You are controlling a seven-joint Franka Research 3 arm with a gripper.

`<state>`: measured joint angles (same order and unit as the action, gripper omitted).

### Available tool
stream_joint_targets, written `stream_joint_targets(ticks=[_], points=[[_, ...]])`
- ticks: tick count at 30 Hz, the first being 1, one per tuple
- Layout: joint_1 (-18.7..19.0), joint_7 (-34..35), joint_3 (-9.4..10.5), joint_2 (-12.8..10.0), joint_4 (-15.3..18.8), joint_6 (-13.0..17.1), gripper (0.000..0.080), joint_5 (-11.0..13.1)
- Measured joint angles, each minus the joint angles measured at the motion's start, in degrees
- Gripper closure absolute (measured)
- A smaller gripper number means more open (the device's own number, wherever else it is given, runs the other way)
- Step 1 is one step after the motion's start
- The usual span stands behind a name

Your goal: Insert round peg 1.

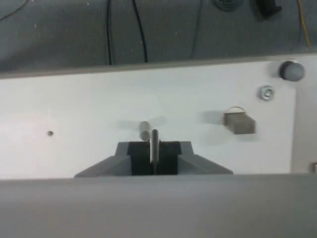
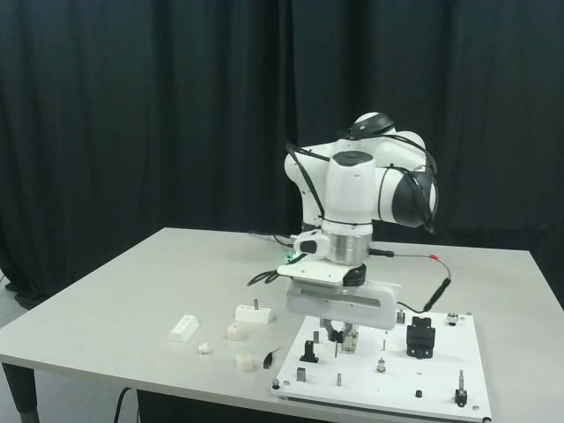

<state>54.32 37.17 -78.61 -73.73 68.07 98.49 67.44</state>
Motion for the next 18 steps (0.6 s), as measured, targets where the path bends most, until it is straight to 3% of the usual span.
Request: stream_joint_targets(ticks=[8,18], points=[[-0.43,1.14,2.34,0.01,-1.93,1.11,0.0772,-1.7],[-1.72,2.03,5.83,0.03,-4.02,1.22,0.0772,-1.81]])
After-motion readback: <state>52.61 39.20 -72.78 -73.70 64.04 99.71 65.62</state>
